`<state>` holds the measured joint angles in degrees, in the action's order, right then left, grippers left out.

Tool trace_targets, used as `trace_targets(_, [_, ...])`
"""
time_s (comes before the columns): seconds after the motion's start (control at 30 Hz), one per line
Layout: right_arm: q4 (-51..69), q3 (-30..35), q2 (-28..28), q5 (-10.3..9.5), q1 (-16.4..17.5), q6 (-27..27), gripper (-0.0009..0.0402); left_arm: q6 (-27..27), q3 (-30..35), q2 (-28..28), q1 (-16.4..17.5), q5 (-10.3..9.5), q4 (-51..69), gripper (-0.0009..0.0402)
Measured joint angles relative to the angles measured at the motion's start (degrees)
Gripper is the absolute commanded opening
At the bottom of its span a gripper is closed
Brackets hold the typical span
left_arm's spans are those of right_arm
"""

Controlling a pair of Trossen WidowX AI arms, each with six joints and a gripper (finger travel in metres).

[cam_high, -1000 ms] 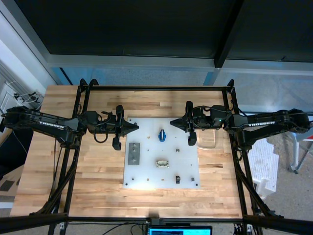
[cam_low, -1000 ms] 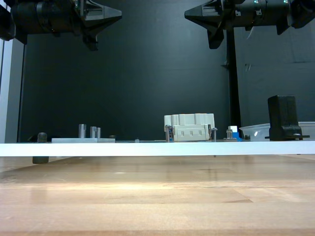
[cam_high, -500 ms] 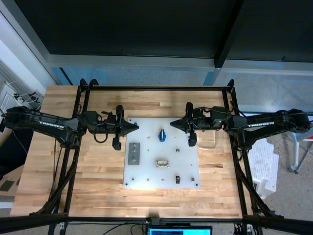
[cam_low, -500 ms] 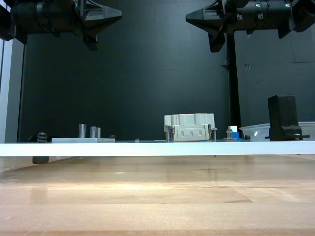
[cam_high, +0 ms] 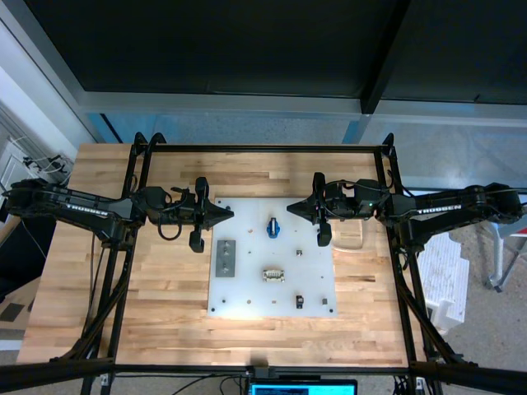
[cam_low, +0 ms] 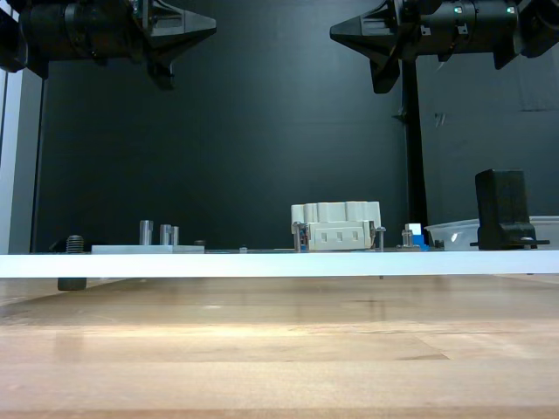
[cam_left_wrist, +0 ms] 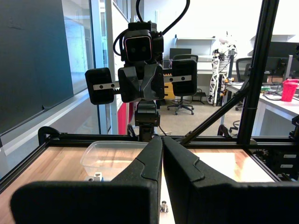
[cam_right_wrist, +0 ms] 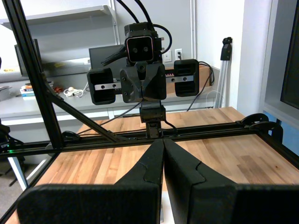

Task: Pick the 16mm bar and install on taskboard

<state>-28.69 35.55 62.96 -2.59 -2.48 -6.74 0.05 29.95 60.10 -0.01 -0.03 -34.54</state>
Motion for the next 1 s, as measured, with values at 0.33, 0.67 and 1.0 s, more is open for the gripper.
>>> trace_targets(0.33, [0.94, 0.13, 0.0, 1.42, 0.09, 1.55, 0.0, 0.0, 0.0, 0.0, 0.0, 0.0, 0.0, 0.0])
trace_targets(0.67, [1.07, 0.2, 0.02, 1.42, 0.11, 1.92, 0.0, 0.0, -0.02, 0.0, 0.0, 0.02, 0.0, 0.0])
trace_targets(1.0, [1.05, 0.22, 0.02, 1.31, 0.11, 3.1, 0.0, 0.0, -0.02, -0.02, 0.0, 0.02, 0.02, 0.0])
